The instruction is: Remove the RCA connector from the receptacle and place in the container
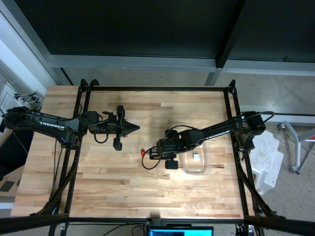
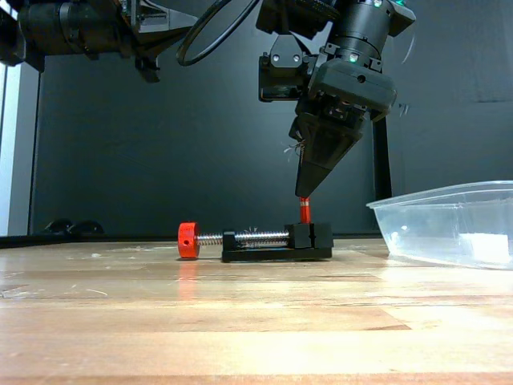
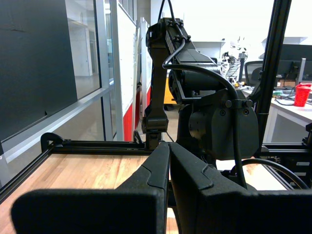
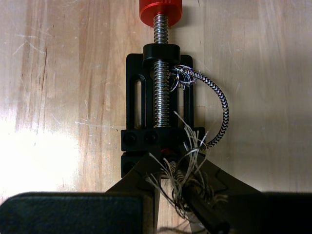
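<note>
With right hand (image 2: 304, 191) clamped on the RCA connector (image 2: 304, 210), seated upright in the receptacle (image 2: 272, 245), and left hand (image 1: 134, 128) closed, parked aloft well apart, had yet to pull it free and carry it to the container (image 2: 433, 228) nearby.

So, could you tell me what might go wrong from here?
The right end effector pinches only the top of the RCA connector, so it may slip. The receptacle looks unanchored and could lift with it. The frayed cable there might snag. The left end effector hangs parked at left.
</note>
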`<state>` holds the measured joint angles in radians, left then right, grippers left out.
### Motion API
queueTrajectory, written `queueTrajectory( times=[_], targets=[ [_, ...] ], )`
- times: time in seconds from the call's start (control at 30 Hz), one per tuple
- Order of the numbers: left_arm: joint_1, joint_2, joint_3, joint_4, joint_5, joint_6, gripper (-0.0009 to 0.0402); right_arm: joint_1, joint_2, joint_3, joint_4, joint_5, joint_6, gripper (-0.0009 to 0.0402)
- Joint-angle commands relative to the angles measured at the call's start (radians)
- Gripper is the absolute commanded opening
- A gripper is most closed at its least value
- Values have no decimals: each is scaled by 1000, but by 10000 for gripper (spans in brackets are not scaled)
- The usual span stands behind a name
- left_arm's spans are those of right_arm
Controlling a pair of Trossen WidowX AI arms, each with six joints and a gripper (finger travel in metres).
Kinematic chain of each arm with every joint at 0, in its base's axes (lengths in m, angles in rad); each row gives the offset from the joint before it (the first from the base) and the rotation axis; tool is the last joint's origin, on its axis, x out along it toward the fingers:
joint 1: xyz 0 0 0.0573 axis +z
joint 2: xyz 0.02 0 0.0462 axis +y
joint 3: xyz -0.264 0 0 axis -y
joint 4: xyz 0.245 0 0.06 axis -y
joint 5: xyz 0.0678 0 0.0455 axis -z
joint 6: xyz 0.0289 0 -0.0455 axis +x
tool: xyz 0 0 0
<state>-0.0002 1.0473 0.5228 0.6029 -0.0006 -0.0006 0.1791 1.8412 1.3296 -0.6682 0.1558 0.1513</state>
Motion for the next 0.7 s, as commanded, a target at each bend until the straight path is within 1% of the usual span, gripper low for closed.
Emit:
queueTrajectory(
  times=[0.03, 0.33, 0.7],
  targets=[
    [0, 0, 0, 0, 0, 0, 0, 0, -5, 1, -2, 1, 0, 0],
    [0, 0, 0, 0, 0, 0, 0, 0, -37, 1, -4, 1, 0, 0],
    [0, 0, 0, 0, 0, 0, 0, 0, -113, 1, -24, 1, 1, 0]
  ],
)
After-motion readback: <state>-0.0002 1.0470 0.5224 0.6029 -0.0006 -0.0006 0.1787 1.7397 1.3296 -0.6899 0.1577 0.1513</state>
